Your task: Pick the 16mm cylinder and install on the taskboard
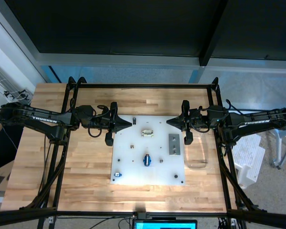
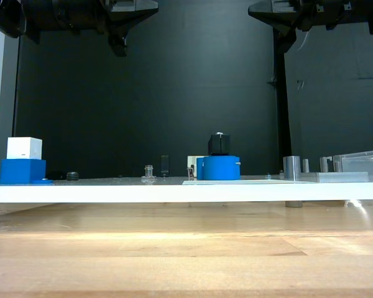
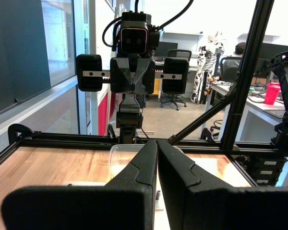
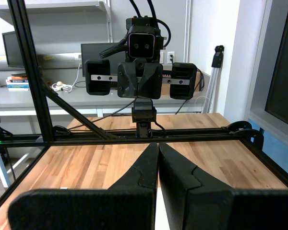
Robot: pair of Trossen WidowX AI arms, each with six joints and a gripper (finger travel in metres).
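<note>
**Arm pose.** We count two arms. Each reaches inward from its own table edge, stretched nearly level and held high above the wooden table (image 1: 86,162). The left gripper (image 1: 131,122) hangs over the far left edge of the taskboard (image 1: 133,164). The right gripper (image 1: 168,122) hangs over the far right part of the board. The two tips point at each other and stay apart, with the beige connector (image 1: 146,133) lying below the gap between them.

**Gripper state.** In the left wrist view, the left gripper (image 3: 157,143) has its two fingers (image 3: 139,167) pressed together along a thin seam, with nothing between them. In the right wrist view, the right gripper (image 4: 158,144) shows the same condition: fingers (image 4: 180,172) together and nothing held. Each wrist view also shows the opposite gripper head-on.

**Item count.** We count:
- one taskboard
- one blue fitting (image 1: 147,160)
- one grey metal block (image 1: 174,144)
- one beige connector
- one small blue-and-white block (image 1: 116,175) near the board's near left corner
- one clear plastic tray (image 1: 198,152) on the table just beside the board's right edge

**Task item.** We take the 16mm cylinder (image 1: 162,161) to be the small silver-grey peg on the board just right of the blue fitting. In the low view, the cylinder (image 2: 291,167) stands upright on the board surface. It is well below both grippers and touched by neither.
</note>
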